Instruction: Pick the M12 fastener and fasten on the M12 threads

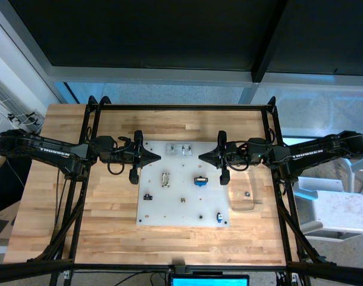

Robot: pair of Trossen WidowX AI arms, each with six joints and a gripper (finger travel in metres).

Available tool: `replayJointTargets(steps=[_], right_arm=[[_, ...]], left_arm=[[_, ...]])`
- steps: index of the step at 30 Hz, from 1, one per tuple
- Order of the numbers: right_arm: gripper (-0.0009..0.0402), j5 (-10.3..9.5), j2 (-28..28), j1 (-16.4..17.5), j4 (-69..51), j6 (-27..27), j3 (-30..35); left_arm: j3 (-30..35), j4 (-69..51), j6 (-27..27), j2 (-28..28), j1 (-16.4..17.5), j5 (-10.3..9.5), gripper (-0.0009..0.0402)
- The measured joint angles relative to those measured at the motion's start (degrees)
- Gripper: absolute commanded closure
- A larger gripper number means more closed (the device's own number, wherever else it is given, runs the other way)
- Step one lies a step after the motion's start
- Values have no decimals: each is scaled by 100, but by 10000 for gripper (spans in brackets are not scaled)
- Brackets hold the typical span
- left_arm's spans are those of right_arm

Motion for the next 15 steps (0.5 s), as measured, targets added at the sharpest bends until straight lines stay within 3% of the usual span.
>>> replayJointTargets(steps=[4, 15], right_arm=[[393, 103, 2, 2, -210, 4, 0], [393, 107, 2, 2, -208, 15, 0]], left_arm=[[2, 0, 0, 2, 2, 0, 393], [2, -2, -2, 0, 2, 0, 393]])
